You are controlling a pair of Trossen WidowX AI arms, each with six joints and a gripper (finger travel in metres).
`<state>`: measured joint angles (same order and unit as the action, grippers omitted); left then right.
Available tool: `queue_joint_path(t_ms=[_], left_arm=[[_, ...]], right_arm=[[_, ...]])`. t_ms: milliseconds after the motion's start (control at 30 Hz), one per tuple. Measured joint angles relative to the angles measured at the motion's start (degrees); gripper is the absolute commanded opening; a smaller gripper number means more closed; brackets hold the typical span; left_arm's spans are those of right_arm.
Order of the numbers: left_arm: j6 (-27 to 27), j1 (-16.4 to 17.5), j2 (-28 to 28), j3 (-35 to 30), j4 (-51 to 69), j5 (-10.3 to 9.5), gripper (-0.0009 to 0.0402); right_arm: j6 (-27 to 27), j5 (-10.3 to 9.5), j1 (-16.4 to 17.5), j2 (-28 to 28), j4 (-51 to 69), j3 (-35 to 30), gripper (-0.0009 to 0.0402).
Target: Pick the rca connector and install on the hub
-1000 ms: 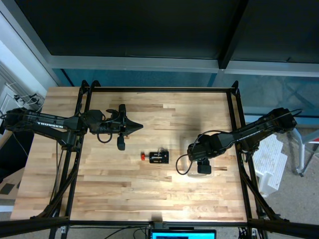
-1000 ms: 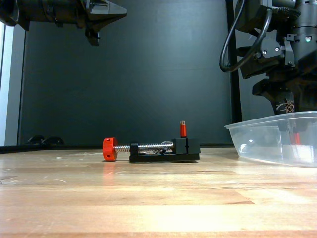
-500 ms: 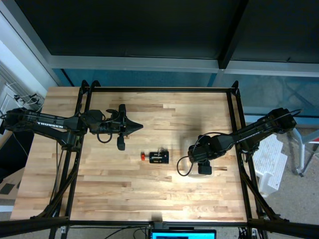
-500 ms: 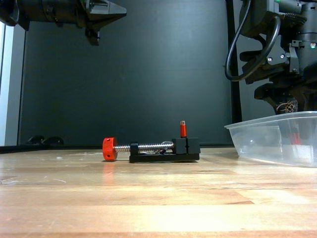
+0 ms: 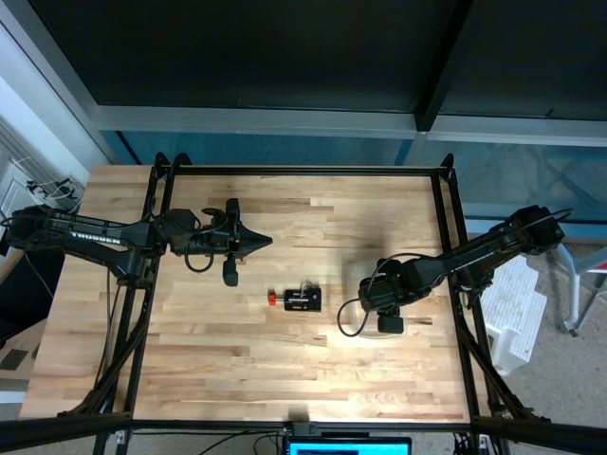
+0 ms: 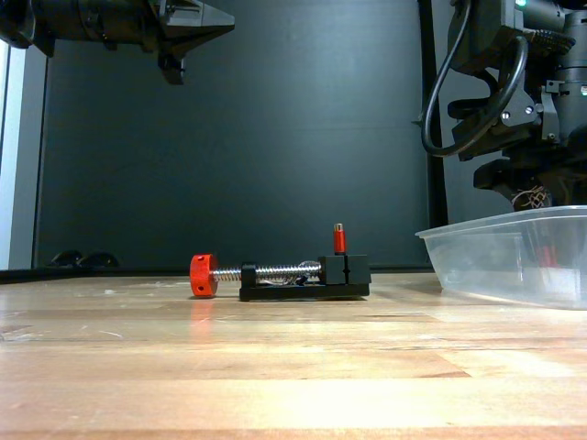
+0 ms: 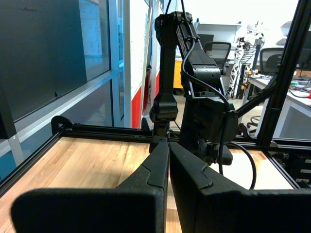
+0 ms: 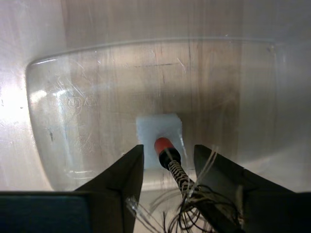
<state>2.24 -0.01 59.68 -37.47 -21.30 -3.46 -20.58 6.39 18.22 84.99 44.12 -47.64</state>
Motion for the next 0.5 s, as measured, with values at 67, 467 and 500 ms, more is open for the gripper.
queue_joint_path(t_ms=[67, 467, 500], left_arm=[[0.0, 0.0, 0.0, 0.0, 0.0, 0.00, 0.0000], [0.0, 0.0, 0.0, 0.0, 0.0, 0.00, 0.0000], [0.0, 0.0, 0.0, 0.0, 0.0, -0.02, 0.0000]], right_arm=[[0.0, -0.07, 0.0, 0.0, -0.2, 0.0, 0.0108], [0.0, -0.39, 0.2, 0.0, -0.4, -0.1, 0.0071], [0.0, -0.39, 0.2, 0.0, -0.4, -0.1, 0.0067]])
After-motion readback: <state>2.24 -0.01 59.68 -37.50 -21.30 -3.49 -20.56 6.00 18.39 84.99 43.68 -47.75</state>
